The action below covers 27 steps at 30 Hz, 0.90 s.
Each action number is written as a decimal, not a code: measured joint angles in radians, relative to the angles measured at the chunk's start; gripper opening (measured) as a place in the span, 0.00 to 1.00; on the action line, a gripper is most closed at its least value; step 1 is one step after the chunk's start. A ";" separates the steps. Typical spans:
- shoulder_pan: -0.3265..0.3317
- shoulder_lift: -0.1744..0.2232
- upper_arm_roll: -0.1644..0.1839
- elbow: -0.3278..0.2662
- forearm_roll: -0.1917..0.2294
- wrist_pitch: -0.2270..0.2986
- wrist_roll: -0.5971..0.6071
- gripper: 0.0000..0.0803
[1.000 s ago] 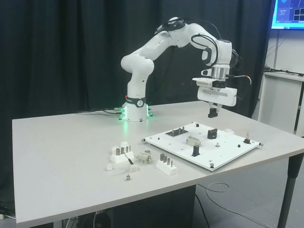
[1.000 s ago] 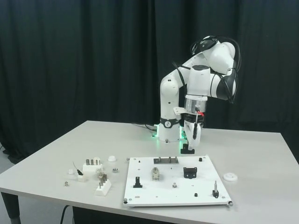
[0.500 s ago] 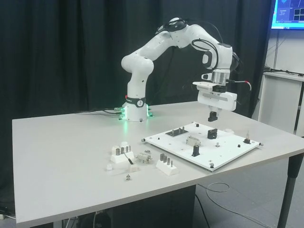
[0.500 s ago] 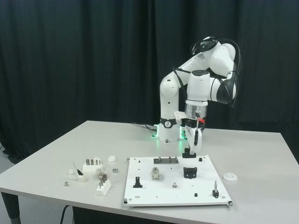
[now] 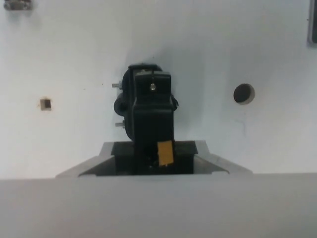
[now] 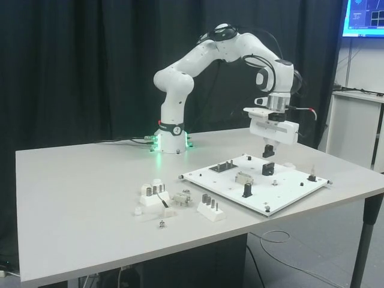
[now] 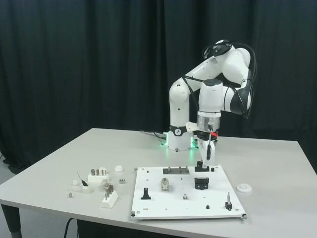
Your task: Insert D-SUB.
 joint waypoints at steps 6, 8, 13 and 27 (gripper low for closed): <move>-0.004 0.020 0.005 0.000 0.019 0.002 0.000 0.19; -0.005 0.029 0.006 0.000 0.027 0.002 0.000 0.19; -0.005 0.048 0.008 0.000 0.045 0.002 0.000 0.19; -0.006 0.066 0.016 0.000 0.056 0.002 0.000 0.19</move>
